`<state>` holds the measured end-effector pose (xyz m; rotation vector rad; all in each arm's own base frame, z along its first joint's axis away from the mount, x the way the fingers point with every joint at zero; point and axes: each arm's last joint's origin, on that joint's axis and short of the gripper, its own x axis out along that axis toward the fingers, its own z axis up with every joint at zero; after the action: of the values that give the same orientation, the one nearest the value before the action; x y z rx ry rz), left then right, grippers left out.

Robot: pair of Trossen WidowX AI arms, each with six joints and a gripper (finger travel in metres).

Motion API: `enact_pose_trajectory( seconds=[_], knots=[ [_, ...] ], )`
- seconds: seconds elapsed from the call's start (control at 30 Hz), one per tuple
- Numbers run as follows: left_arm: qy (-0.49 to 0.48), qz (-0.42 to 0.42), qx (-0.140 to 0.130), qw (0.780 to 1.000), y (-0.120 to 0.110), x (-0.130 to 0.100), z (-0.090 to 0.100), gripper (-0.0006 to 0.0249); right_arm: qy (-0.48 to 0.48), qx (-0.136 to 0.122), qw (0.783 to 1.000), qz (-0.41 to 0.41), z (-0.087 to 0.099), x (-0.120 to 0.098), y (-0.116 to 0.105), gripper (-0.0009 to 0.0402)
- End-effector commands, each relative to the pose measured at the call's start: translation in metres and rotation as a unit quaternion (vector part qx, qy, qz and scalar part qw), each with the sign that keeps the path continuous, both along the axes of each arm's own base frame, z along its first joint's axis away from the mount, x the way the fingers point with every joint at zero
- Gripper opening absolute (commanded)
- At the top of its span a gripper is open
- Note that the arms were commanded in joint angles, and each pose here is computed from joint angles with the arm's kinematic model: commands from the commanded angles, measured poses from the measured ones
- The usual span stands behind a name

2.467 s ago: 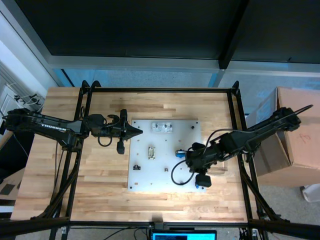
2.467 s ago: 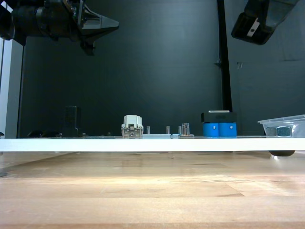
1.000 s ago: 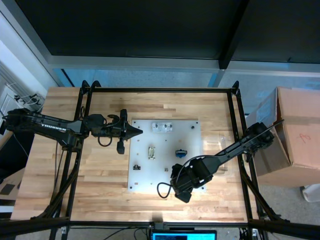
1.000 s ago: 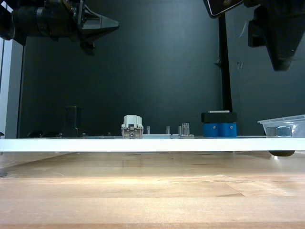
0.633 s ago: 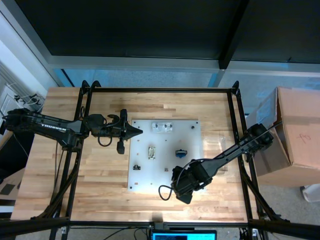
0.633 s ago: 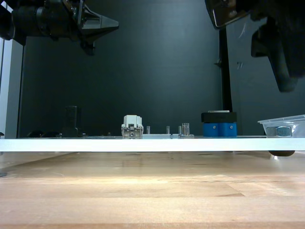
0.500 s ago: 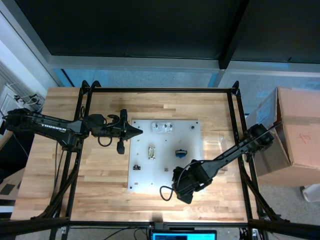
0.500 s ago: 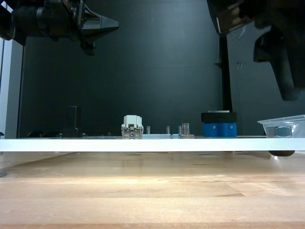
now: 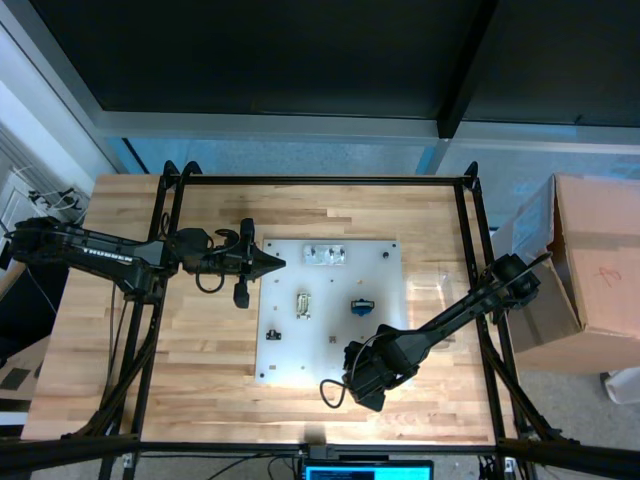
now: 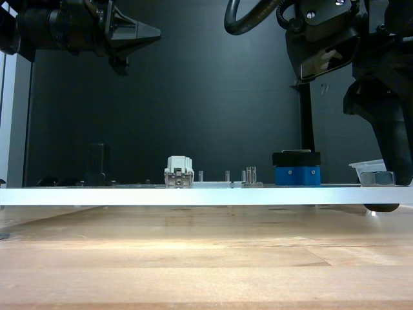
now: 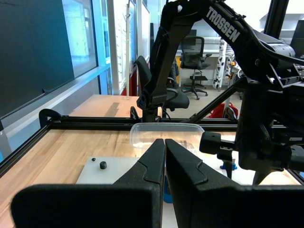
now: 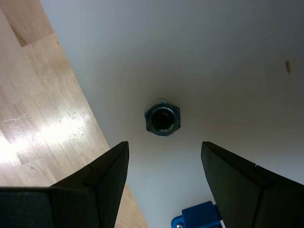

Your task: Unfasten the M12 nut and place it in the container

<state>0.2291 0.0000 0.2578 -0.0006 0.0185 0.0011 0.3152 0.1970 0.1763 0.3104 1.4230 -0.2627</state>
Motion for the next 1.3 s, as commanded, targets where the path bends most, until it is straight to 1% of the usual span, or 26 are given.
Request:
enact_pose_trajectory(
  seconds=[0.03,0.43,0.87,0.97,1.07,1.3],
  knots=[
    [0.0,0.0,0.0,1.0,0.0,0.0,0.0002,0.0,0.001,0.001,1.0,-0.001,-0.001,0.0003,0.0002,0.0202],
    [0.0,0.0,0.0,1.0,0.0,0.0,0.0002,0.0,0.0,0.002,1.0,0.004,0.0023,-0.0009,-0.0004,0.0096],
    [0.0,0.0,0.0,1.0,0.0,0.0,0.0001,0.0,-0.004,-0.004,0.998,0.06,0.0056,-0.002,-0.0004,0.0012],
    [0.0,0.0,0.0,1.0,0.0001,0.0,0.0001,0.0,-0.004,-0.007,0.996,0.087,0.0055,-0.0021,-0.0003,-0.0001],
    [0.0,0.0,0.0,1.0,0.0,0.0,0.0002,0.0,-0.004,-0.014,0.99,0.139,0.0057,-0.0022,-0.0004,0.0003],
    [0.0,0.0,0.0,1.0,0.0,0.0,0.0001,0.0,-0.006,-0.03,0.966,0.257,0.0061,-0.0026,-0.0001,0.0004]
  ],
)
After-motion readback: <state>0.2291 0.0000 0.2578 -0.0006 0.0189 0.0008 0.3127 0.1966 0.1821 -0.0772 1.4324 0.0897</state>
